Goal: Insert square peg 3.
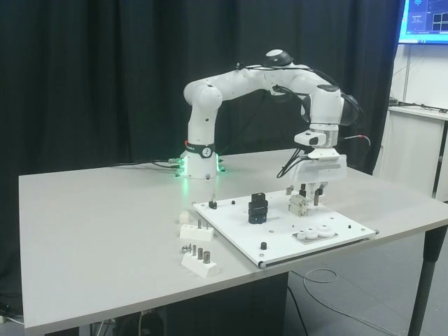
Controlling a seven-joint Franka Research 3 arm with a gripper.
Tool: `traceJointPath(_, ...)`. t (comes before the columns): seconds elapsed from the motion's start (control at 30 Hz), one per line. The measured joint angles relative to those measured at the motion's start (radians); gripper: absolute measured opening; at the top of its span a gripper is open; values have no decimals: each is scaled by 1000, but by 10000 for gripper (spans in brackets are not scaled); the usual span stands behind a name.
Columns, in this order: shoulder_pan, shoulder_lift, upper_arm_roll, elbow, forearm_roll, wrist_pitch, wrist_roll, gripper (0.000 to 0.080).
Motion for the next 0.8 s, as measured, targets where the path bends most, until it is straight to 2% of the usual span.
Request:
traceJointPath(0.27, 0, 0, 9, 0, 0, -1, -46, 113)
traceJointPath(0.8, -1, -11, 19, 0, 2, -3, -49, 113)
